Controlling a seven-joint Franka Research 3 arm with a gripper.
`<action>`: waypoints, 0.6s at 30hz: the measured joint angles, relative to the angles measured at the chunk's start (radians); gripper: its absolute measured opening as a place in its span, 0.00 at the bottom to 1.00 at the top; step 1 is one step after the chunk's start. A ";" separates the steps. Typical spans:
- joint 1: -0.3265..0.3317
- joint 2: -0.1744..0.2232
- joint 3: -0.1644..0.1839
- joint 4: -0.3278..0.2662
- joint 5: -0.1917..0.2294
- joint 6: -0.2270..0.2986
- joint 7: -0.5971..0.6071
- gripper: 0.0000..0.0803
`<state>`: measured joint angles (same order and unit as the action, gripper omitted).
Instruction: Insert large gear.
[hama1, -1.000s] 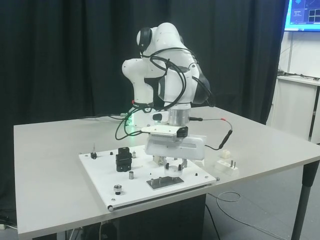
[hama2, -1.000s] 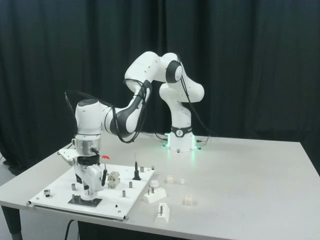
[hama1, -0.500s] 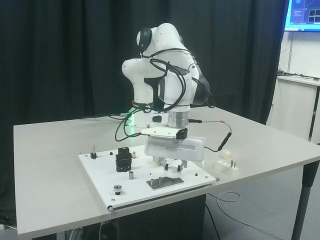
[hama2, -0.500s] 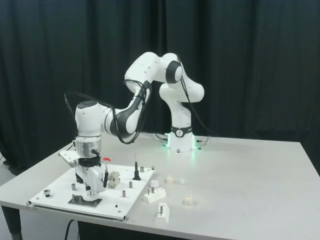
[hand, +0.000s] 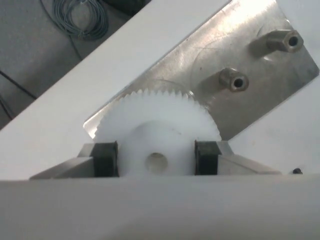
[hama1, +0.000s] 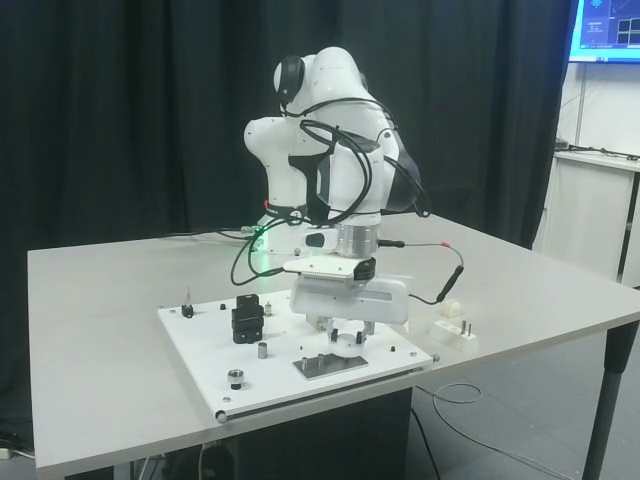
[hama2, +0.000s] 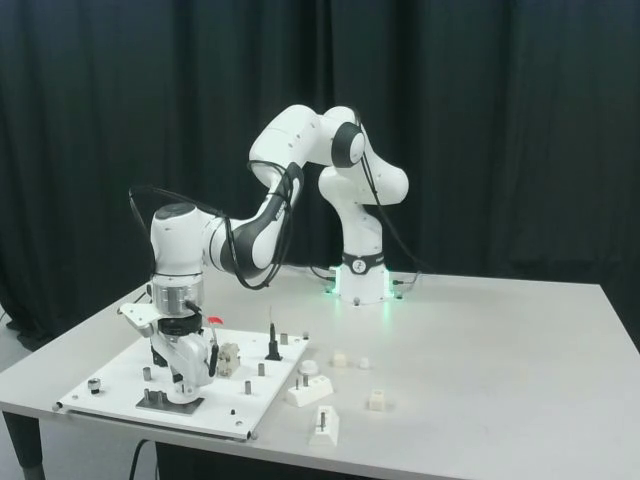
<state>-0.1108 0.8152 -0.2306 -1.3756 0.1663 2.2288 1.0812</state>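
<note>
Mid-carry step: my gripper (hand: 156, 159) has its black pads (hand: 105, 159) clamped on the hub of the white toothed large gear (hand: 157, 131), held just above the grey metal plate (hand: 250, 95) on the white board (hama1: 200, 345). Gear not yet seated. Two upright metal pegs (hand: 233, 80) stand near, beyond the gear's rim. Next I judge: line the gear's centre bore over a peg, then lower straight. My arm reaches out from the base, wrist pointing straight down over the board's front edge.
</note>
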 joint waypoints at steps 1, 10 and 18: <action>0.000 0.000 0.000 0.000 0.000 0.000 0.000 0.41; 0.001 -0.001 0.000 0.001 0.002 -0.010 -0.003 0.41; 0.002 -0.001 0.000 0.004 0.003 -0.025 -0.003 0.41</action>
<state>-0.1089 0.8140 -0.2305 -1.3719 0.1691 2.2035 1.0781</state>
